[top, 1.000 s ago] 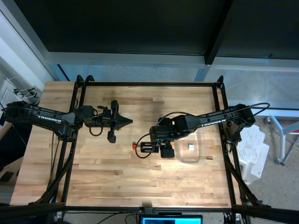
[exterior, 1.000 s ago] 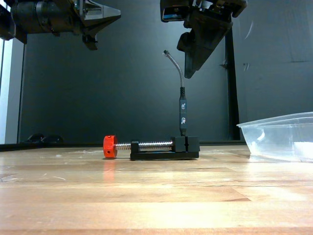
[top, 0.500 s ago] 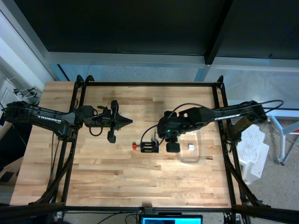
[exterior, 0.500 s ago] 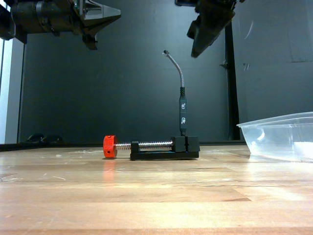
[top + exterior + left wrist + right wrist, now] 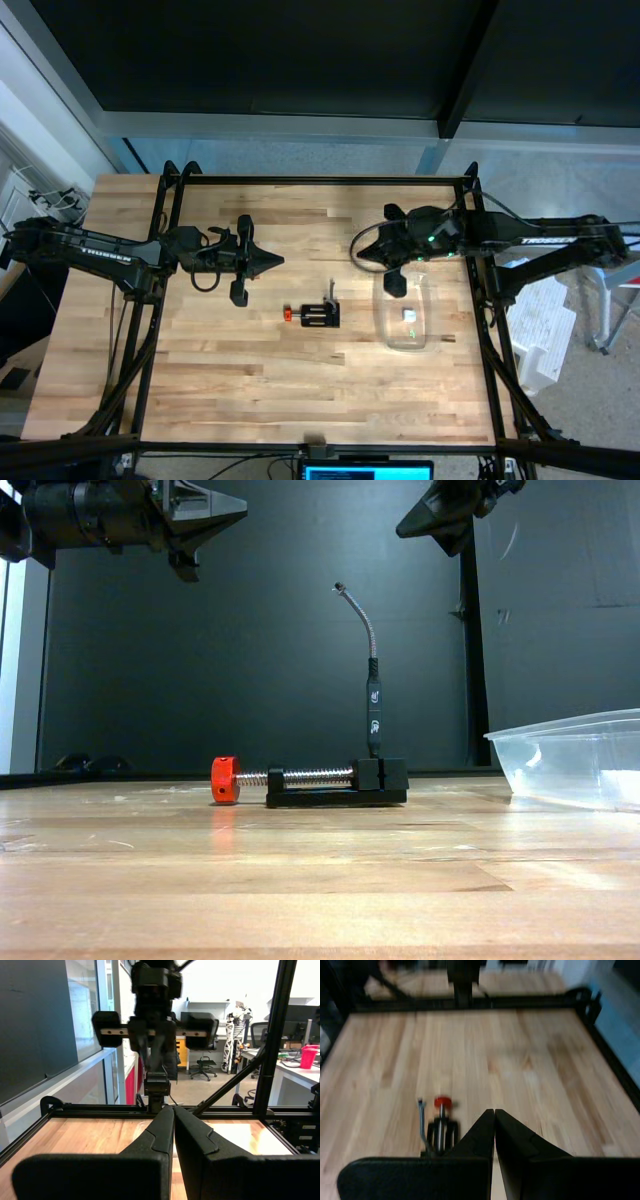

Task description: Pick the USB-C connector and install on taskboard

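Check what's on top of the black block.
A cable plug stands upright in the block; its tip is hidden inside. Both shut claws hang high: left claw off left, right claw rightward.

Overhead light even on table (image 5: pixel 250 390), shadows soft. Low view: dark backdrop, left gripper (image 5: pixel 240 514) & right gripper (image 5: pixel 405 526) high up, just silhouettes. Left wrist view: bright bkgd glare. Right wrist view: blurred thru-out.

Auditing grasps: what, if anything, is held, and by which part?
Nothing. The left gripper, high over the table's left, and right gripper, high near the tray: jaws shut, empty.
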`<state>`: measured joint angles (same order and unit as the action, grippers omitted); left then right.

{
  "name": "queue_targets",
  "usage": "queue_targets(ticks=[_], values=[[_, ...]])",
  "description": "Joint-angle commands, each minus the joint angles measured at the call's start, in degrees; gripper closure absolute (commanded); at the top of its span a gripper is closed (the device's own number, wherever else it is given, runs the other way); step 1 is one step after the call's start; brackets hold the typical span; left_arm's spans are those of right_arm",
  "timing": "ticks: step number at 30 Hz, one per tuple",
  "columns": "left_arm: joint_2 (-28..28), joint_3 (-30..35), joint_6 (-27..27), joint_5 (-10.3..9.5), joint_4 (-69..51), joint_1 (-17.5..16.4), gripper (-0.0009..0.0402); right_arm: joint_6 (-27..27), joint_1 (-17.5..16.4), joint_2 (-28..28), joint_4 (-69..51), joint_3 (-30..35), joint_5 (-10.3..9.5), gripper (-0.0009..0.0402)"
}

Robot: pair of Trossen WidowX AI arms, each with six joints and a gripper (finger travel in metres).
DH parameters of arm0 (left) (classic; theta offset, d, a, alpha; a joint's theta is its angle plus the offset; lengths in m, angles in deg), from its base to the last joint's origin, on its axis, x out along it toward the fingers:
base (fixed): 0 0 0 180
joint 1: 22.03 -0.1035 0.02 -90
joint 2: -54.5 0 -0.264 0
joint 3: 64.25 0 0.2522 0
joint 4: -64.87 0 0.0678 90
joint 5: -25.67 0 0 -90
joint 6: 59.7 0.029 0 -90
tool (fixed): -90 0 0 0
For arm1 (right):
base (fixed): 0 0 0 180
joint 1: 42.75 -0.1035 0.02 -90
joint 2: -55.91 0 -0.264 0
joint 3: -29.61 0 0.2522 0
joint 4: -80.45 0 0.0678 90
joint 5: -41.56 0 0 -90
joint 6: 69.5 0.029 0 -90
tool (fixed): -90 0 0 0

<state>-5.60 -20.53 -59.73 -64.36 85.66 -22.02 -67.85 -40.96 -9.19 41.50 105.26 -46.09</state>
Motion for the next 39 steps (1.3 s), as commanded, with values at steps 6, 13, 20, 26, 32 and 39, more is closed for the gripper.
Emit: queue_targets(ticks=[6, 13, 20, 26, 32, 39], values=[[-0.02, 0.00, 0.00, 0.00, -0.02, 0.00, 0.0393, 0.07, 2.27, 8.20, 24.87, -14.71, -2.58, 0.0393], [-0.02, 0.00, 0.00, 0.00, -0.02, 0.00, 0.0393, 2.78, 2.27, 12.61, 46.05, -26.47, -4.90, 0.0393], [-0.02, 0.00, 0.00, 0.00, -0.02, -0.02, 0.0393, 4.04, 2.23, 13.66, 50.25, -31.69, -3.10, 0.0393], [-0.02, 0.00, 0.00, 0.00, -0.02, 0.00, 0.0393, 5.11, 1.99, 13.64, 49.11, -31.85, -1.92, 0.0393], [-0.02, 0.00, 0.00, 0.00, -0.02, 0.00, 0.0393, 3.52, 1.95, 13.64, 48.17, -31.43, -1.92, 0.0393], [-0.02, 0.00, 0.00, 0.00, -0.02, -0.02, 0.0393, 2.75, 1.90, 13.57, 47.28, -31.43, -3.58, 0.0393]])
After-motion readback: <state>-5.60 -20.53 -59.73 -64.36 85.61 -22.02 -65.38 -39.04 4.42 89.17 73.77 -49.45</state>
